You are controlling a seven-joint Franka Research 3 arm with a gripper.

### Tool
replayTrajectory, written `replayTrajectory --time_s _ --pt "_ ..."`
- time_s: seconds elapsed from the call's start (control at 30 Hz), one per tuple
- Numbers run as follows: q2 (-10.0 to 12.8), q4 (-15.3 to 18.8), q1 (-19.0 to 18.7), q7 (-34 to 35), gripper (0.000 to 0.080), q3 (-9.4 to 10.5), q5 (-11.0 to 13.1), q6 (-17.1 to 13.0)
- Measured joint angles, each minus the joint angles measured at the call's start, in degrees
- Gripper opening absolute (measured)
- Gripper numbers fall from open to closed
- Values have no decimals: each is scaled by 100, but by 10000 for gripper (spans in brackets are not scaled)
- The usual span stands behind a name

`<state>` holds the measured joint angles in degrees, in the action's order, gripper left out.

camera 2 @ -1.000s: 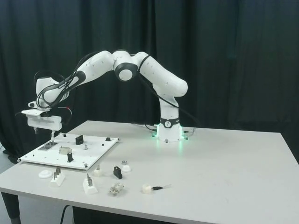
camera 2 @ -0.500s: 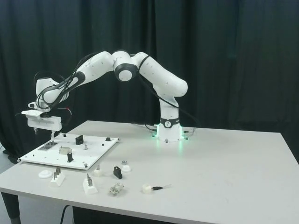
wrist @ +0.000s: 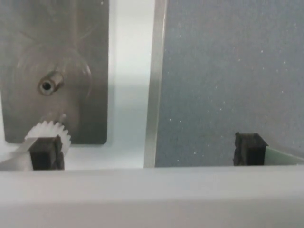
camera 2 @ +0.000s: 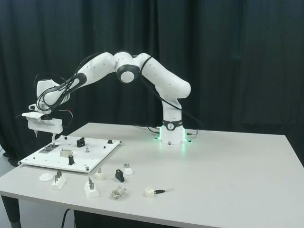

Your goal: Insert small gear.

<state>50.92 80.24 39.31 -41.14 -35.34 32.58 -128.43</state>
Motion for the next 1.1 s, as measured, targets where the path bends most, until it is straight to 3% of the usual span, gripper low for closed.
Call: replayTrajectory --time_s 1.1 --pt "216 -130 93 -83 800 25 5 -7"
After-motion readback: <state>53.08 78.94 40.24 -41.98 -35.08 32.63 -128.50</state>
